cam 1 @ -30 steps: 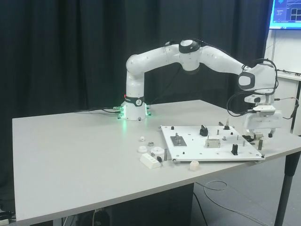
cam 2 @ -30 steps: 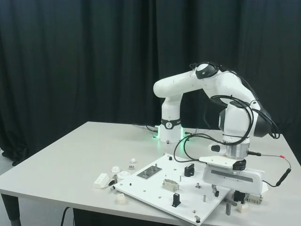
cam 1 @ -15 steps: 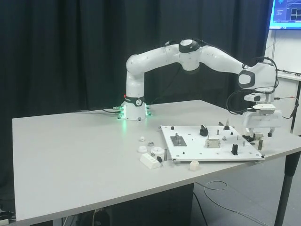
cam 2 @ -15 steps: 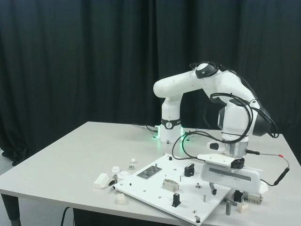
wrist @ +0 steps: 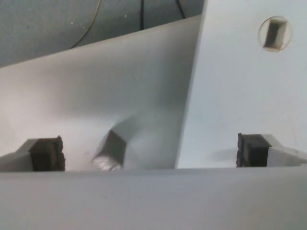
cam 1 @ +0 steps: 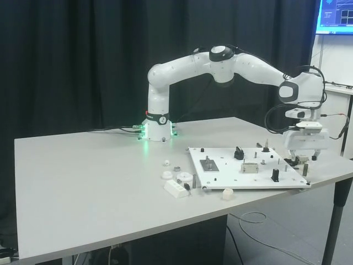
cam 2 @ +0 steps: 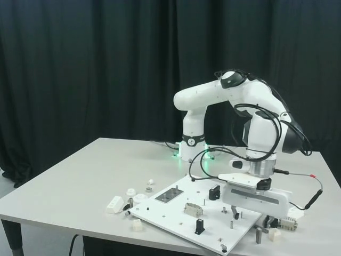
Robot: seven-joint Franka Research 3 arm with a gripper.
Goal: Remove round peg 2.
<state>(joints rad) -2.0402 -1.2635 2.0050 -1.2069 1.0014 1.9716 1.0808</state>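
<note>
End effector (wrist: 148, 152) wide open and empty, above the white board's (wrist: 240, 96) edge and grey table (wrist: 96, 86).

You have the white arm (cam 1: 220, 61) reaching from its base (cam 1: 156, 128), lit green at the foot, out over the far end of the white board (cam 1: 248, 168) on the grey table (cam 1: 83, 187). The gripper (cam 1: 304, 160) hangs just above the board's edge nearest the table corner. On the board: several small black and grey upright parts. Beside the board's other end lie loose white pieces (cam 1: 177, 186), one white block (cam 1: 226, 194) near its front edge. Black curtain behind.
</note>
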